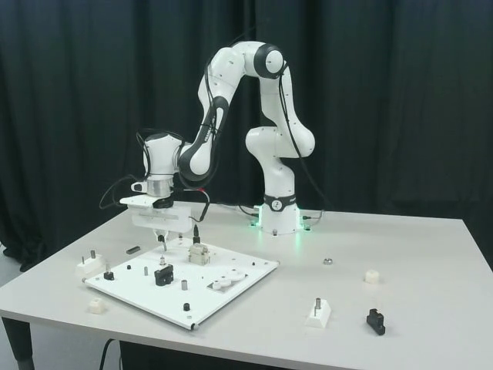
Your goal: Insert round peg 2.
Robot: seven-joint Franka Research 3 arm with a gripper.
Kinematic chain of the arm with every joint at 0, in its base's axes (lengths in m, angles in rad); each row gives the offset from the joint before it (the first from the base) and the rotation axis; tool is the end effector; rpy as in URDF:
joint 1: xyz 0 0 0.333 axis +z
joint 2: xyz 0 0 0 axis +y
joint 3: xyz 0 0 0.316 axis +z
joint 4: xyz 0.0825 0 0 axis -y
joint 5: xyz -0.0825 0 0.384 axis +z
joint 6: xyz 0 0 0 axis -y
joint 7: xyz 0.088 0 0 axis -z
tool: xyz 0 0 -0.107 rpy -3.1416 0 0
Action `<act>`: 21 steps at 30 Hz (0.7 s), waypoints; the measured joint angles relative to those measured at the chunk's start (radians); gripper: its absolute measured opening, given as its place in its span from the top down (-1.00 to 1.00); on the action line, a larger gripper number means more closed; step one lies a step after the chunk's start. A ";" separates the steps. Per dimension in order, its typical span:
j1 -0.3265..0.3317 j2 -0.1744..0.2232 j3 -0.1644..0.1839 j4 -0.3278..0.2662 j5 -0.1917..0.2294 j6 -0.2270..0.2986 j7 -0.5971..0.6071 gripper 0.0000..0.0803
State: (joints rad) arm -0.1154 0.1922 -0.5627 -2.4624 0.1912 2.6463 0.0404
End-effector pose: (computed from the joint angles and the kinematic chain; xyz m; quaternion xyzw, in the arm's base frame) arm 0.3698 -0.3123 0.2338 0.9055 -0.4241 0.0124 0.0089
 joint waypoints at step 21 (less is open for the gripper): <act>0.000 0.009 0.010 0.000 0.007 0.027 -0.003 0.84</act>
